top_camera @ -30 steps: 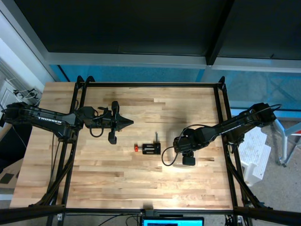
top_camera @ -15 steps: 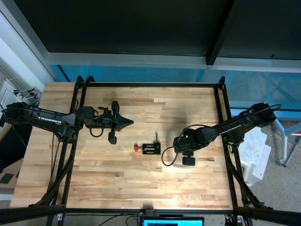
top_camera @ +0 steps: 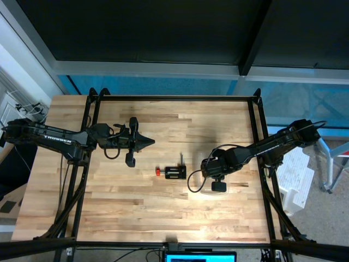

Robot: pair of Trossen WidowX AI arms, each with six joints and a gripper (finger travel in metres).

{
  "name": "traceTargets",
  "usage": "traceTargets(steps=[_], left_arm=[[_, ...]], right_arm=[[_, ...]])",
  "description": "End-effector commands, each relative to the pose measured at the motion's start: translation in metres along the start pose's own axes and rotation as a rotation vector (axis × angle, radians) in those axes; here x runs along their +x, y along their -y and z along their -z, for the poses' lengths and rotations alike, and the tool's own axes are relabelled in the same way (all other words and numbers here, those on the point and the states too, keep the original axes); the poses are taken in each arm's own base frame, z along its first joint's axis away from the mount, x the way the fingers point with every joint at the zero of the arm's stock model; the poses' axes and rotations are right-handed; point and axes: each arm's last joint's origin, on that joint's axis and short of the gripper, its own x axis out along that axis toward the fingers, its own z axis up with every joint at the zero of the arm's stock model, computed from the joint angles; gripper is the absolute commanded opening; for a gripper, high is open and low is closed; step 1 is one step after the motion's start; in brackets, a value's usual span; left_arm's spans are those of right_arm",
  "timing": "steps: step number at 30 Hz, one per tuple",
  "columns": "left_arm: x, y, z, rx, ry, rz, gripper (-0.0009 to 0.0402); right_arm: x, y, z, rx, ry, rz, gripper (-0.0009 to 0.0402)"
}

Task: Pick the usb-c connector and install on the hub

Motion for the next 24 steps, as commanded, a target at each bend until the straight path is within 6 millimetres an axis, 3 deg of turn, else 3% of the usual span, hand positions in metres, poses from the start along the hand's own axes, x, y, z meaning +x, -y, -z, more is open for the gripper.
traceTargets(steps=[1, 24], left_arm=[[0.0001, -0.0001, 0.0, 0.0, 0.0, 0.0, 0.0], [0.0001, -0.0001, 0.0, 0.0, 0.0, 0.0, 0.0]], right_arm=[[-0.0001, -0.0001, 0.0, 0.0, 0.0, 0.0, 0.001], [-0.0028, 0.0003, 0.0003, 0.001, 0.008, -0.003, 0.0]])
